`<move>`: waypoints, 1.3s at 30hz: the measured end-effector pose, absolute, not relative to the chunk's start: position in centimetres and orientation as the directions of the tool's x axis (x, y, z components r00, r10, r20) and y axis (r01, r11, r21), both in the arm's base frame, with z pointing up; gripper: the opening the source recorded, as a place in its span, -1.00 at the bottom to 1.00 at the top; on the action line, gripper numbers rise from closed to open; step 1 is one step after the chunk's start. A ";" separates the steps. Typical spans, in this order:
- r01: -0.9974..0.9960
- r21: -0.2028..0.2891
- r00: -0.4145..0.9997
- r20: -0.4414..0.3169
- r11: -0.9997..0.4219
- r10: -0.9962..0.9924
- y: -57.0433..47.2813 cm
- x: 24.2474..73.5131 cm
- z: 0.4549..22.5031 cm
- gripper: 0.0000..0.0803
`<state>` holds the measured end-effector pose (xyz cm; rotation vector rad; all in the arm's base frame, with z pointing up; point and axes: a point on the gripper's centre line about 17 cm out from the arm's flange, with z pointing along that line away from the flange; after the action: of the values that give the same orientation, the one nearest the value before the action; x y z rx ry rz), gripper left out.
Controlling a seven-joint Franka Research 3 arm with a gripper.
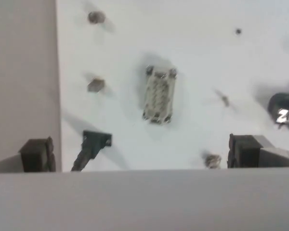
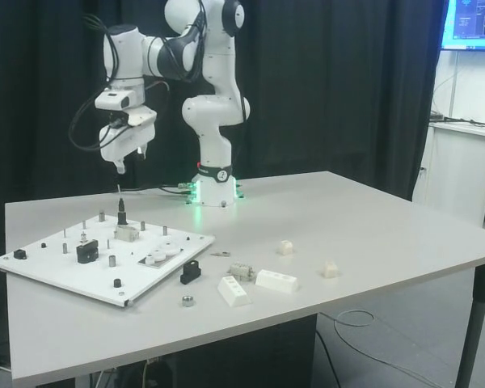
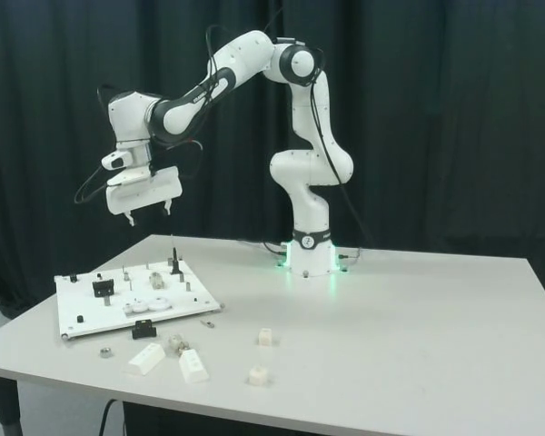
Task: Remove USB.
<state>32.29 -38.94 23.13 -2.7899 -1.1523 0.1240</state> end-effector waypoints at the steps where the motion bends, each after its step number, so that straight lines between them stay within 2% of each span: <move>1: 0.699 -0.144 0.705 -0.026 -0.701 0.709 -39.0 31.8 23.3 0.99; 9: 0.711 -0.152 0.695 0.000 -0.687 0.719 -39.0 28.4 24.1 0.99; 18: 0.728 -0.135 0.683 0.050 -0.672 0.729 -38.5 25.1 24.4 0.99; 31: 0.734 -0.058 0.678 0.134 -0.677 0.723 -37.8 23.1 24.6 0.99; 39: 0.721 -0.020 0.687 0.153 -0.693 0.711 -37.8 22.8 24.0 0.99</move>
<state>22.77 -37.82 23.97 -2.8125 -1.1959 -0.2043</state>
